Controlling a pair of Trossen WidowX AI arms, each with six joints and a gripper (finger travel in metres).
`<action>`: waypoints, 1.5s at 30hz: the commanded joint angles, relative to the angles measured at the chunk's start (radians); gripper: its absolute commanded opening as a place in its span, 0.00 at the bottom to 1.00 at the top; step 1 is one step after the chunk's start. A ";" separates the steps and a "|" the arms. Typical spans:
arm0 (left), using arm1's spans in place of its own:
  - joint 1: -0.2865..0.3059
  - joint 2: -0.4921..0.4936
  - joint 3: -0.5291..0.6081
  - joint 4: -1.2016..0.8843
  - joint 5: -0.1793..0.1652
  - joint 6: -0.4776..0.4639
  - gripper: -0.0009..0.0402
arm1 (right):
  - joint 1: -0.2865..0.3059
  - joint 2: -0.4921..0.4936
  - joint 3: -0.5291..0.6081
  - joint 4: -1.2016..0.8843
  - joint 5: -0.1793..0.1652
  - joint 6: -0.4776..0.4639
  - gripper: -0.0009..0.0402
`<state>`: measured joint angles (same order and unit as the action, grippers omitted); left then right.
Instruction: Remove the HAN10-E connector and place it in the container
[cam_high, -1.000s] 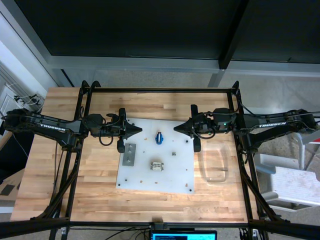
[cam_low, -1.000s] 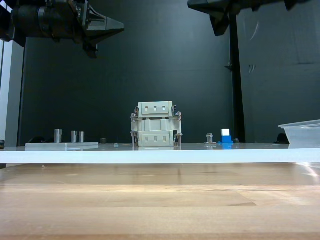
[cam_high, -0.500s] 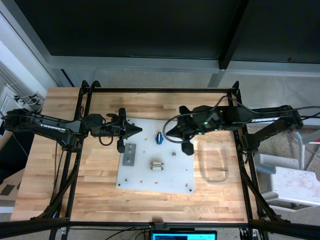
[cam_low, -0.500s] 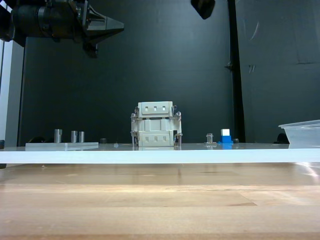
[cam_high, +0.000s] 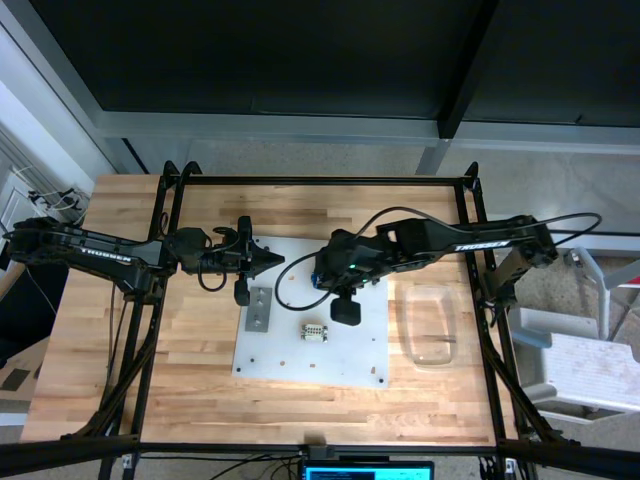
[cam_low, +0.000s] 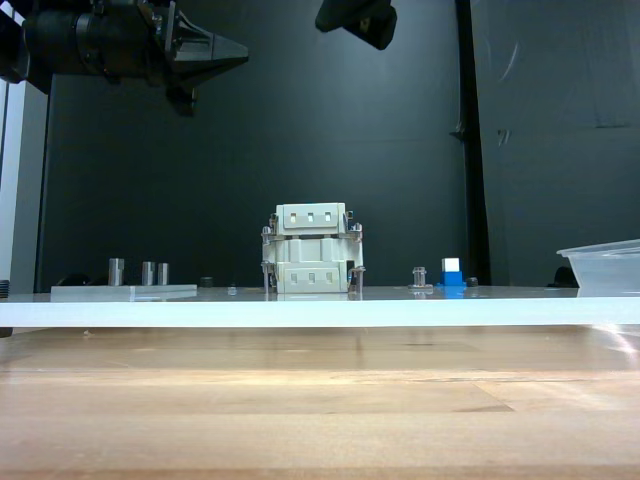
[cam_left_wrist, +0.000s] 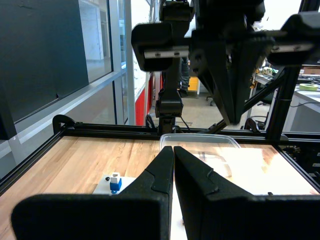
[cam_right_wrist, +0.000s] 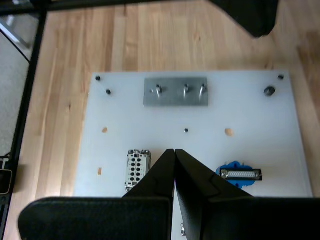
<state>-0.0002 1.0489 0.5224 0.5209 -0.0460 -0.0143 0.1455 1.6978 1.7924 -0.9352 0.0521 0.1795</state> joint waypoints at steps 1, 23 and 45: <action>0.000 0.000 0.000 0.000 0.000 0.000 0.02 | 0.006 0.055 0.051 -0.066 0.000 0.008 0.02; 0.000 0.000 0.000 0.000 0.000 0.000 0.02 | 0.066 0.309 0.259 -0.231 -0.001 0.105 0.46; 0.000 0.000 0.000 -0.001 0.000 0.000 0.02 | 0.091 0.435 0.258 -0.220 0.008 0.137 0.70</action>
<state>-0.0002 1.0489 0.5224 0.5201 -0.0460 -0.0139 0.2359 2.1254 2.0499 -1.1564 0.0597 0.3176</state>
